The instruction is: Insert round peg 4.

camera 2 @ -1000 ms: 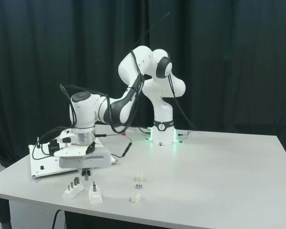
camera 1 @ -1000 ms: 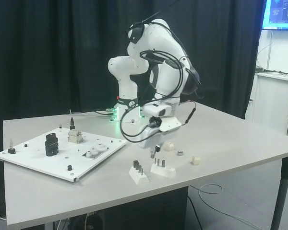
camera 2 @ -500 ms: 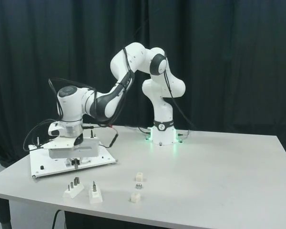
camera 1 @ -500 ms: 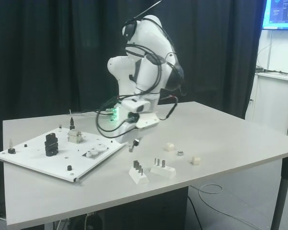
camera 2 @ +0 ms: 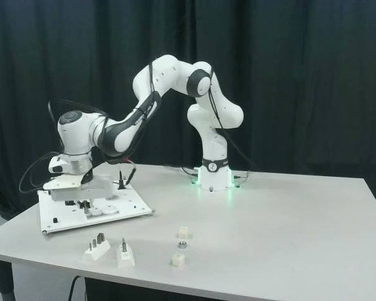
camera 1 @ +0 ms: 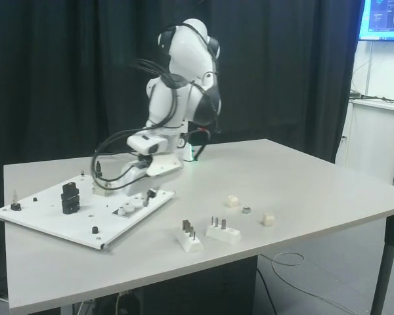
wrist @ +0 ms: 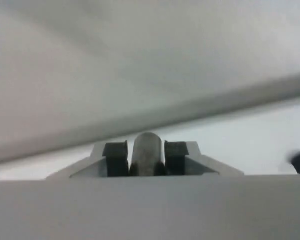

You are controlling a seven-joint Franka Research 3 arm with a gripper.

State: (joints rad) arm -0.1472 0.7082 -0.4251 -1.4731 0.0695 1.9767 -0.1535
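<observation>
In the wrist view a grey round peg (wrist: 148, 150) stands between my two black fingertips (wrist: 116, 156), and the gripper (wrist: 147, 159) is shut on it. In the room views my gripper (camera 1: 149, 191) (camera 2: 82, 203) hangs low over the near right part of the white board (camera 1: 49, 220) (camera 2: 130, 211), close to the white round parts (camera 1: 132, 206). The peg itself is too small to make out in the room views. Whether it touches the board cannot be told.
Two white peg holders (camera 1: 190, 238) (camera 1: 223, 231) with upright pegs stand near the table's front edge. Two small white blocks (camera 1: 232, 201) (camera 1: 268, 218) and a small nut (camera 1: 247, 210) lie to their right. A black block (camera 1: 69, 197) sits on the board.
The arm has swung from above the peg holders, across the table, to over the white board, carrying the peg. One holder now has fewer pegs.
</observation>
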